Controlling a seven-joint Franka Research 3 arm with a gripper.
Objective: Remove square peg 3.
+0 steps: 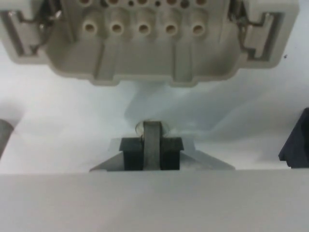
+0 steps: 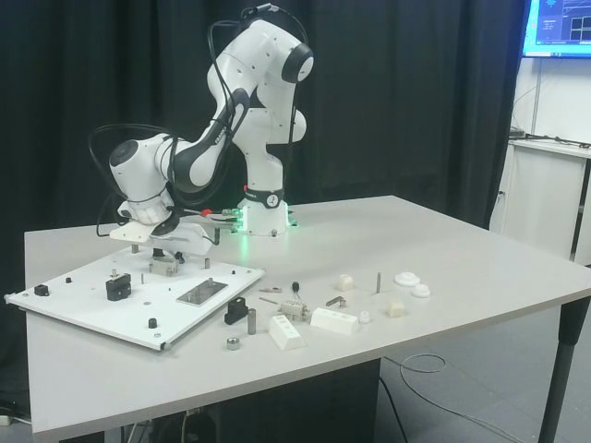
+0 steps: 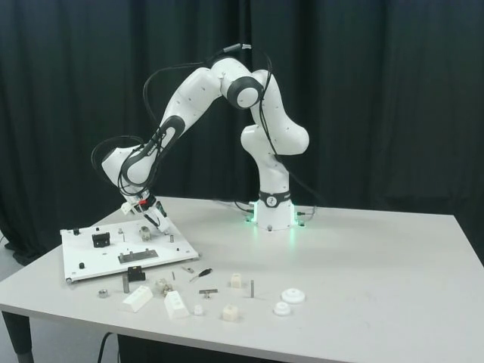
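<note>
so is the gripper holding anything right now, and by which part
The gripper is shut on a grey peg, gripping its lower part; the upper end sticks out past the black fingertips.

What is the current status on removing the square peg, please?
Gripper low over white board, fingers shut on grey square peg. Peg between the black pads. Multi-pin connector nearby, apart.

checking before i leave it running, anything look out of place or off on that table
Mostly tidy. The one untidy spot is the loose parts scattered on the grey table beside the white board, some lying on their sides. The gripper sits low over the board; nothing looks spilled or broken.
</note>
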